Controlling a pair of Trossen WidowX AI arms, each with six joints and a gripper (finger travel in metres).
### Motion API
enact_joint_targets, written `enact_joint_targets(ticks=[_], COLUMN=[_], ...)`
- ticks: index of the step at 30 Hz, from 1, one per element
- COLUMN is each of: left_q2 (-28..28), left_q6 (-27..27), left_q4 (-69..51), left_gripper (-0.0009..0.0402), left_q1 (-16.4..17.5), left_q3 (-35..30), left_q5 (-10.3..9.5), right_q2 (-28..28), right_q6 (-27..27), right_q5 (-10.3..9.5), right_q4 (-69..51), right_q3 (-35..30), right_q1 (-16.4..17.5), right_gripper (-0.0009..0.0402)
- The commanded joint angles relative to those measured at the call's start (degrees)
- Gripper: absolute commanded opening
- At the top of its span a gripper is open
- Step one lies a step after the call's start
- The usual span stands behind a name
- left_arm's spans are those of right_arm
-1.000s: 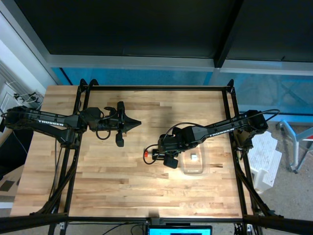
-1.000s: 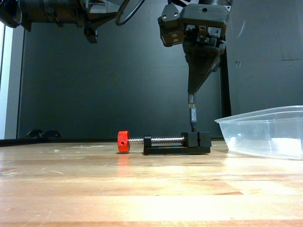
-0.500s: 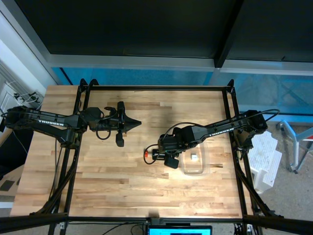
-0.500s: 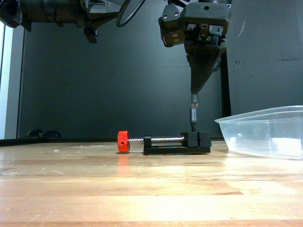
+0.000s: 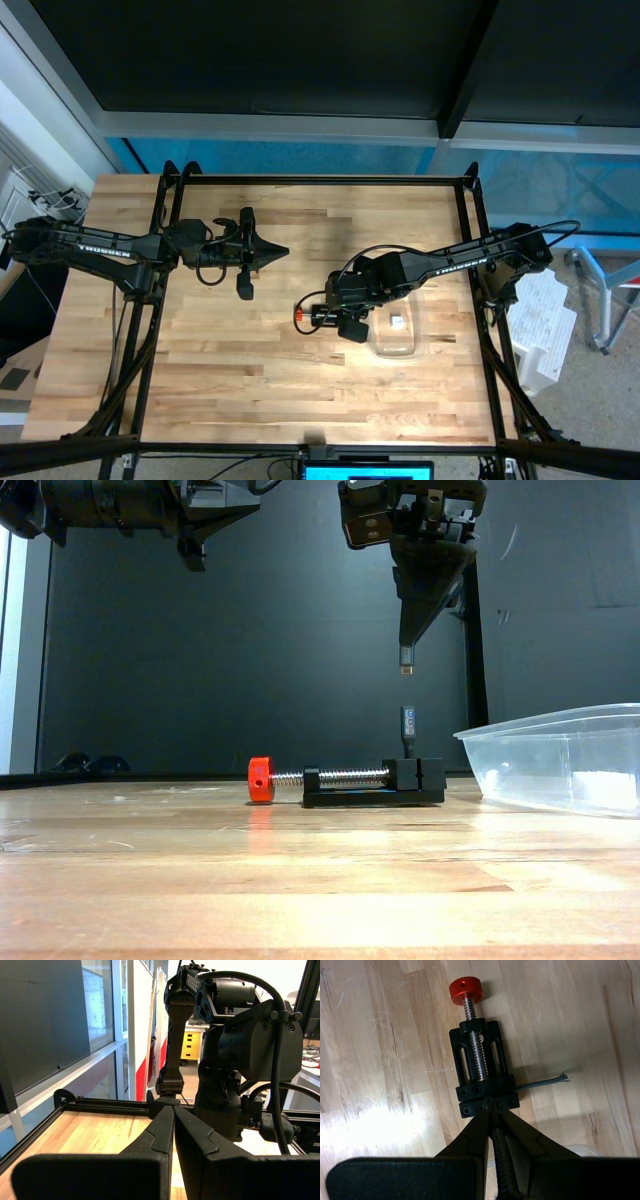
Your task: Pick the usb-c connector and install on the hub
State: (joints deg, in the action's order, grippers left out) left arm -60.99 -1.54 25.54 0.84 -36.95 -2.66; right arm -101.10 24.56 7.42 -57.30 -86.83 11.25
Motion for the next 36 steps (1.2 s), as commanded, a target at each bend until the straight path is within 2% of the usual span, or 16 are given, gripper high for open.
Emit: enact_joint_targets(ticks=[1, 17, 20, 25, 27, 28, 36], left_q2=[0.0, 0.0, 0.0, 0.0, 0.0, 0.0, 0.0], left_q6=[0.0, 0.0, 0.0, 0.0, 0.0, 0.0, 0.0], left_q4=[0.0, 0.0, 0.0, 0.0, 0.0, 0.0, 0.0], left_gripper=[0.0000, 0.0000, 0.0000, 0.0000, 0.0000, 0.0000, 0.0000], left_q1=[0.0, 0.0, 0.0, 0.0, 0.0, 0.0, 0.0], left_q3=[0.0, 0.0, 0.0, 0.0, 0.0, 0.0, 0.0], left_q5=[0.02, 0.02, 0.02, 0.02, 0.02, 0.02, 0.02], right_q2=[0.2, 0.2, 0.2, 0.2, 0.2, 0.2, 0.2], right_q6=[0.0, -0.2, -4.2, -7.8, -9.3, -9.8, -13.4], right_q5=[0.07, 0.07, 0.02, -0.15, -1.55, -1.64, -1.42], right_q4=[0.2, 0.2, 0.1, -0.1, -0.1, -0.1, -0.1], right_q3=[-0.1, -0.1, 0.0, 0.0, 0.0, 0.0, 0.1], right_q1=[0.0, 0.0, 0.0, 0.0, 0.0, 0.0, 0.0], right_gripper=[0.0000, 0.0000, 0.0000, 0.0000, 0.0000, 0.0000, 0.0000])
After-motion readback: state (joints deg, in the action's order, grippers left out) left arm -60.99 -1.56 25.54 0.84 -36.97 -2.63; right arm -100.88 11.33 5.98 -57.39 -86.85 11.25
